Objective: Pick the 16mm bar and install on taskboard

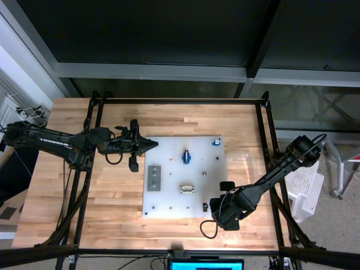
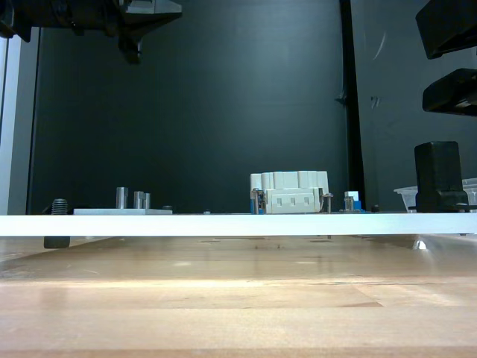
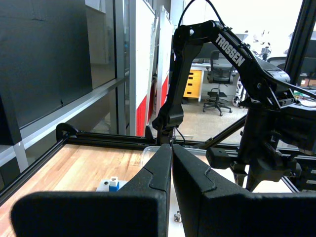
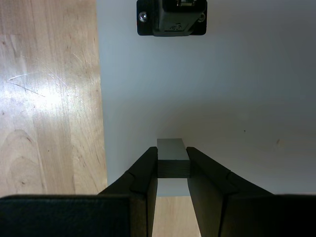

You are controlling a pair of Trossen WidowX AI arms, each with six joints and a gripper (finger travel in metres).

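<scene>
While lengthwise toward the taskboard [image 1: 169, 160], 16mm bar [image 4: 173, 148] clamped in right tool [image 4: 172, 155] near-right; left tool [image 1: 153, 144] together, far-left.

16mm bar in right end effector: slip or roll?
Square, flat-faced 16mm bar: unlikely to roll. Looks solid metal, probably rigid. Smooth sides might slip in the right end effector over the taskboard. Left end effector hovers shut at its left edge.

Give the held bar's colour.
Grey, best in right wrist view; right hand holds the bar over the board; left hand, shut, hovers at its far-left corner.
</scene>
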